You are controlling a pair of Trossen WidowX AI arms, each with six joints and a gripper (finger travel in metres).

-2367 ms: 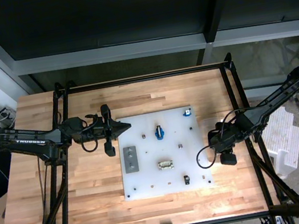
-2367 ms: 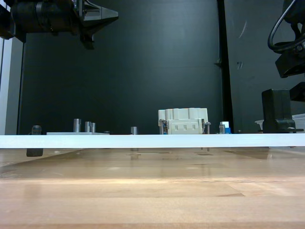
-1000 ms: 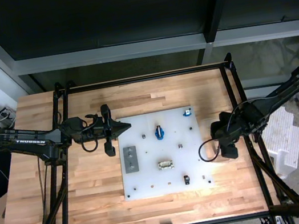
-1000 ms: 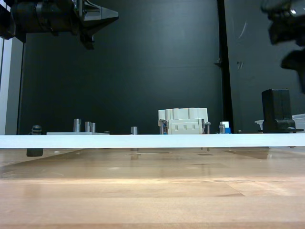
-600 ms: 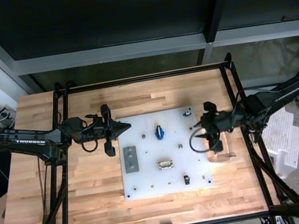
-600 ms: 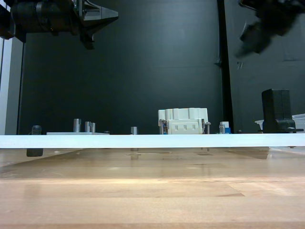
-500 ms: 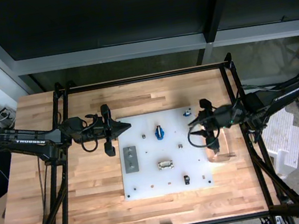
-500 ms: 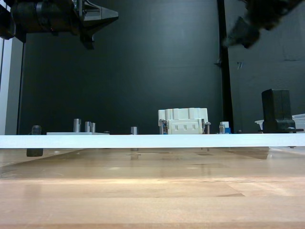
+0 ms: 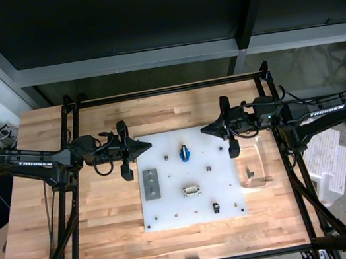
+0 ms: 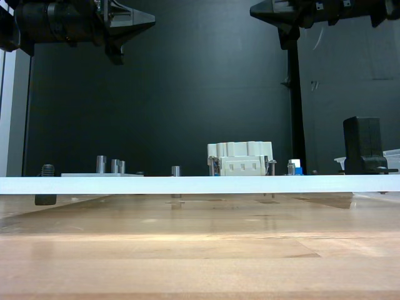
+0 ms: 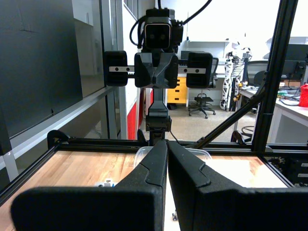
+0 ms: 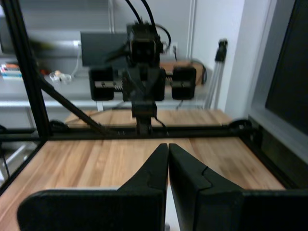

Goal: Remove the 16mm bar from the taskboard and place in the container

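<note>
Right pincer point(image 9: 203, 130) hangs high over the board's point(image 9: 172, 200) far edge, toward its right corner. It is pressed together and carries nothing, and its tip aims across the board at the left pincer point(image 9: 150, 145). That one hangs over the board's far left corner, likewise pressed together. Just beside the board's right edge sits the tub point(image 9: 266, 165), and a small grey piece lying in it looks like the bar point(image 9: 250, 173) (too small to be sure).

From table height, both pincers hang well above the board, tips facing, with nothing between them.

Each wrist camera shows its own pincer pressed flat together and the opposite arm straight ahead beyond the board.

I judge the bar already delivered and the task about finished. The next move calls only for parking both arms away from the board.
</note>
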